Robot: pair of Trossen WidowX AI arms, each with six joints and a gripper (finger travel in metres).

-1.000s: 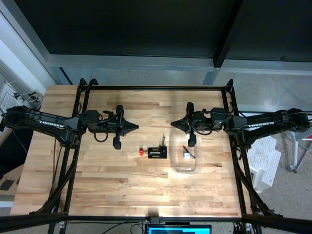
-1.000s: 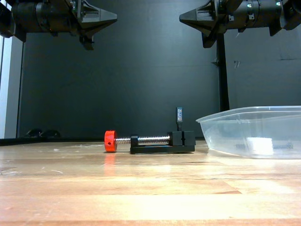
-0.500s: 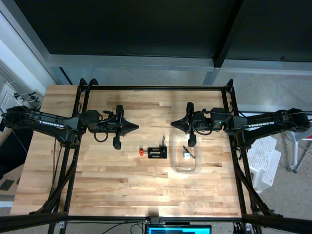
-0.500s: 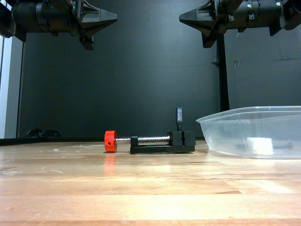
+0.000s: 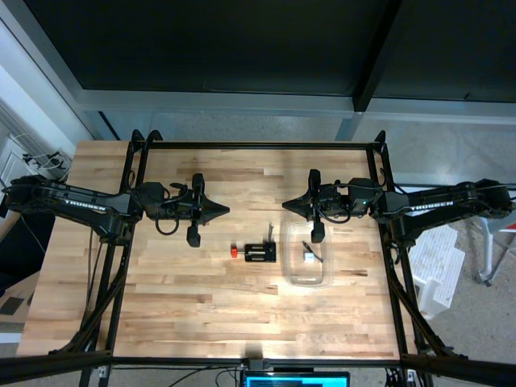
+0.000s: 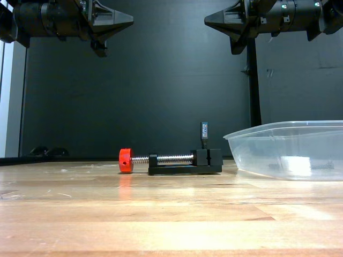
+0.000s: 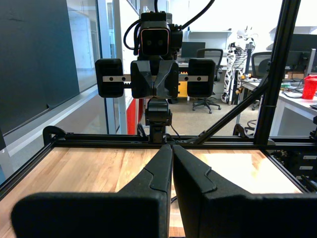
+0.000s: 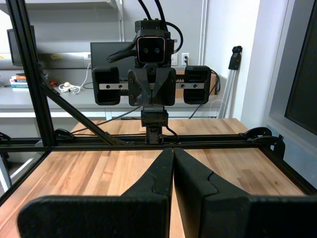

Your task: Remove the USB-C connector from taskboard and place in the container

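At 9 o'clock over the desk [image 5: 201, 314]: left gripper [image 5: 224, 211], up in the air well above the wood, nose pointing to 3 o'clock. Jaws clenched tip to tip, nothing between them.

Near desk centre, at about 5 o'clock from that nose: black block [image 5: 260, 252] lying flat. Red knob [image 5: 235, 251] at its 9 o'clock end, on a bare screw. Plug [image 6: 204, 130] seated in the block's 3 o'clock end, standing upright, thin and dark, not in the tray.

Just beside the block at 3 o'clock, narrow gap between: clear tray [image 5: 310, 280], flat on the desk. Inside it a small white piece [image 5: 309, 257] and a thin grey stick [image 5: 308, 247], the stick at 12 o'clock of the white piece.

At about 11 o'clock from the tray and high above it: right gripper [image 5: 285, 206], nose pointing to 9 o'clock, straight at the left one, clear gap between the two noses. Jaws clenched too, gripping nothing.

Both grippers well apart from the block, plug and tray.
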